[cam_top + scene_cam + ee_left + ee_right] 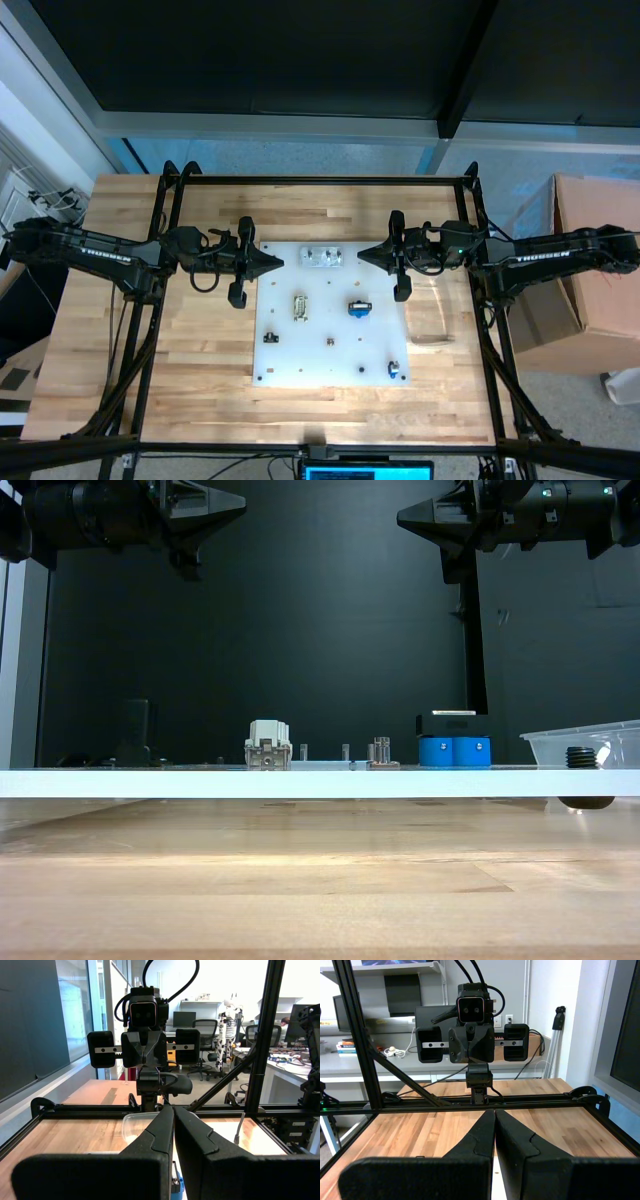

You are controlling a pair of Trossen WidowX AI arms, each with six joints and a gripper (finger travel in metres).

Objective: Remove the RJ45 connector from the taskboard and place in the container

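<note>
Grippers pinched shut, empty: left gripper (272, 262) high above the taskboard (300, 365)'s left edge, right gripper (365, 254) above its far right. RJ45 connector presumably sits on it, which part unclear; open wide, descend squarely.

Both arms are finished in matt black, and white TROSSEN lettering (100, 253) is carried along each forearm. The left gripper (276, 262), above the left side of the taskboard (300, 365), and the right gripper (362, 253), above its right side, are each formed of two tapered, wedge-shaped fingers met along a thin seam. Black cables (205, 280) are looped beside the left wrist, and a small green light (459, 237) is seen on the right wrist.
</note>
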